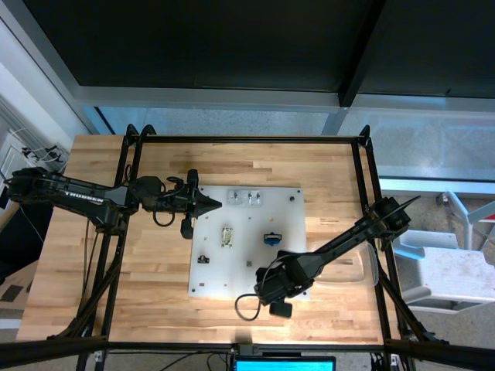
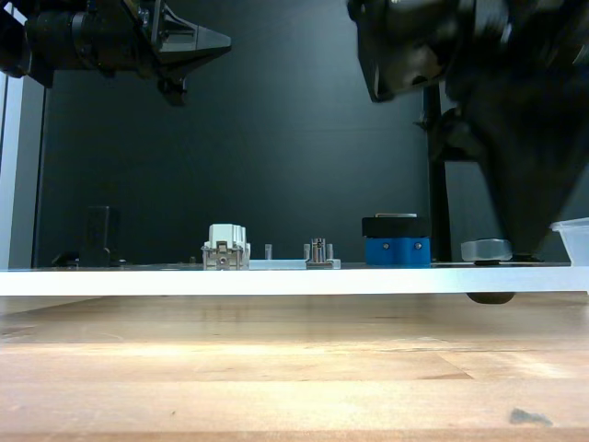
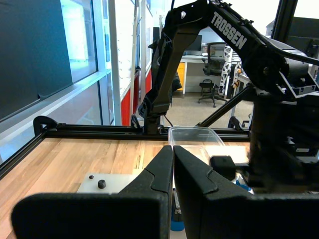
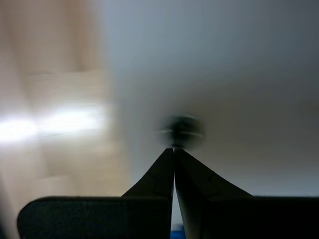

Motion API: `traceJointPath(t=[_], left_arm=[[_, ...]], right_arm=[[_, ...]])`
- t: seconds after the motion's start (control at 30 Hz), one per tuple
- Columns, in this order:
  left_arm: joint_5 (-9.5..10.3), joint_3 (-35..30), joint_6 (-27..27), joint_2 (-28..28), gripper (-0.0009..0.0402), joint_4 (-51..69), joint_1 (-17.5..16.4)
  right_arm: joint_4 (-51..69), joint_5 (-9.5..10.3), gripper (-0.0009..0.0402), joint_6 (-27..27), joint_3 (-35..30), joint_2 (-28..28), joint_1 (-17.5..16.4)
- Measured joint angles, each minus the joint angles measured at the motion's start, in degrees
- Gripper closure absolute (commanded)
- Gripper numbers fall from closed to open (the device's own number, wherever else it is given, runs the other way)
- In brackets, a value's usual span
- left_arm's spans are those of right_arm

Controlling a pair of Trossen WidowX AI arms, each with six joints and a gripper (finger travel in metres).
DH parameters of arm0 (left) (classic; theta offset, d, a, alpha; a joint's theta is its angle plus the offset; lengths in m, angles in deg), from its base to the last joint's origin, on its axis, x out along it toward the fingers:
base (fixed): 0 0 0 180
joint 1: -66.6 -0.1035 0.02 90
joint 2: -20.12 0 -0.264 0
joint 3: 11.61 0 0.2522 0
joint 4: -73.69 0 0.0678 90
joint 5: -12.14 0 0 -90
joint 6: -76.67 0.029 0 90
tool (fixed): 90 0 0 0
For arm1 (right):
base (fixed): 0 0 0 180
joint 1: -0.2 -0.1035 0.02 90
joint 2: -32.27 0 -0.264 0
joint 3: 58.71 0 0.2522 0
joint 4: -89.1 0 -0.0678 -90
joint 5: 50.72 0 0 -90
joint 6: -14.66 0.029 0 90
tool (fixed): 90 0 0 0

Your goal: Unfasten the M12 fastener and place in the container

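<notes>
The jaws of the right gripper (image 4: pixel 174 150) are pressed together with nothing seen between them, and the tips are set down at the near right of the flat white board (image 1: pixel 224 274). A small silver nut (image 2: pixel 486 250) is seen just beside the tips, low on the board. Whether it sits on its stud cannot be told. The clear rectangular plastic container (image 3: pixel 195 129) lies right of the board, apart from the nut. Unfastening is judged to be in hand, and a hold around the nut is called for next. The left gripper (image 3: pixel 173 149), jaws also pressed together, is raised over the board's far left.
</notes>
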Motion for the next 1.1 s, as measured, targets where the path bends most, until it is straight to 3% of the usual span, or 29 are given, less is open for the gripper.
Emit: traceJointPath(t=[0.07, 0.1, 0.23, 0.37, 0.43, 0.63, 0.7, 0.93, 1.1], left_arm=[[0.0, 0.0, 0.0, 0.0, 0.0393, -0.02, 0.0], [0.0, 0.02, 0.02, 0.0, 0.0393, 0.0, 0.0], [0.02, 0.0, 0.0, 0.0, 0.0393, -0.02, 0.0], [0.0, 0.0, 0.0, 0.0, 0.0393, -0.02, 0.0], [0.02, 0.02, 0.02, 0.0, 0.0393, -0.02, 0.0], [0.0, 0.0, 0.02, 0.0, 0.0393, -0.02, 0.0], [0.02, 0.02, 0.0, 0.0, 0.0393, -0.02, 0.0], [0.0, 0.02, 0.02, 0.0, 0.0393, -0.02, 0.0], [0.0, 0.0, 0.0, 0.0, 0.0393, -0.02, 0.0]], right_arm=[[3.78, -4.52, 0.0393, 2.36, -0.02, -0.57, 0.13], [4.98, -5.6, 0.0393, 2.78, -0.11, -0.98, 0.26], [5.95, -5.6, 0.0393, 3.1, -0.24, -1.97, -0.02], [5.79, -3.78, 0.0393, 3.13, -0.24, -2.08, 0.0], [5.05, -1.66, 0.0393, 3.08, -0.24, -2.14, 0.11], [-0.42, 8.87, 0.0393, 1.01, -0.24, -3.1, -0.17], [-2.51, 10.99, 0.0393, 0.72, -0.24, -3.19, -0.13], [-5.66, 12.31, 0.0393, -3.89, -0.24, -2.12, -0.48], [-6.14, 10.6, 0.0393, -6.03, -0.24, -0.33, -0.24]])
